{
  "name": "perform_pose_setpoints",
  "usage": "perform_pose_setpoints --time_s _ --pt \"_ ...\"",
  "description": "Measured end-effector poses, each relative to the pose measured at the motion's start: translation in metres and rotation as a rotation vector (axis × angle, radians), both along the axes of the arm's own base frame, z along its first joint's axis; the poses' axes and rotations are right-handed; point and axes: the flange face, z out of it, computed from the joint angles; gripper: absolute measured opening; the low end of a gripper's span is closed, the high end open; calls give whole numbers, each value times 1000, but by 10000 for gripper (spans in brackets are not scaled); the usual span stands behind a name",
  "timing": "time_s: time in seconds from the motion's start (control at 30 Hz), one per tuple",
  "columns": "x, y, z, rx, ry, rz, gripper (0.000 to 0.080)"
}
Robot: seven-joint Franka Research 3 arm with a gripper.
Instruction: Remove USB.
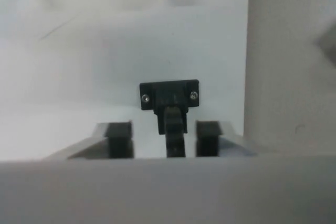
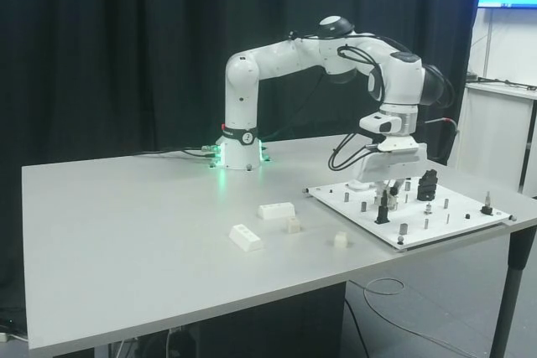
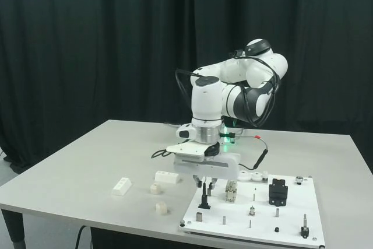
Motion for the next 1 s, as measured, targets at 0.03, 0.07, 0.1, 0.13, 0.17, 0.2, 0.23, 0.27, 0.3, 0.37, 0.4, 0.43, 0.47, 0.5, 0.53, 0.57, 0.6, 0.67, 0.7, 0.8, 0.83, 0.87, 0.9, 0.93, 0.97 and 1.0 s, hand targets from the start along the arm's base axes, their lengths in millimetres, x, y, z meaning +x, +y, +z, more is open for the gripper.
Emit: perform_pose_setpoints --time_s 0.03,0.07,0.1,0.13,0.17,0.2,0.23,0.27,0.3,0.37,0.4,0.43,0.47,0.5,0.53,0.57,0.6,0.67,0.7,0.8,0.83,0.87,0.9,0.93,0.97,1.0 --pt "0 0 0 0 0 0 340" --pt "0 -1 0 0 0 -1 340" --pt "0 -1 0 0 0 -2 340" --pt "0 -2 0 -1 0 -2 340" --pt "0 -3 0 -2 0 -3 340" --pt "1 -3 0 -2 0 -4 340" --pt "1 -4 0 -2 0 -5 340" --pt "1 -4 0 -2 0 -5 340" --pt "1 -4 0 -2 0 -6 67" --pt "1 -5 0 -2 0 -6 67" --pt "1 -5 0 -2 0 -6 67" --pt "1 -5 0 -2 -1 -6 67" --pt "1 -5 0 -2 -1 -6 67" --pt "1 -5 0 -2 -1 -6 67" --pt "1 -4 0 -2 -1 -6 67" --pt "1 -4 0 -2 -1 -6 67" --pt "1 -4 0 -2 -1 -5 67" --pt "1 -4 0 -2 -2 -5 67" --pt "1 -4 0 -2 -2 -5 67" --pt "1 -3 1 -2 -3 -3 67" --pt "1 -3 1 -2 -3 -3 67" --pt "2 -3 1 -2 -3 -3 67" --pt "2 -3 1 -3 -3 -3 67" --pt "2 -3 1 -3 -3 -2 67" --pt "2 -3 1 -3 -3 -2 67" --pt "2 -3 1 -4 -3 -2 67"
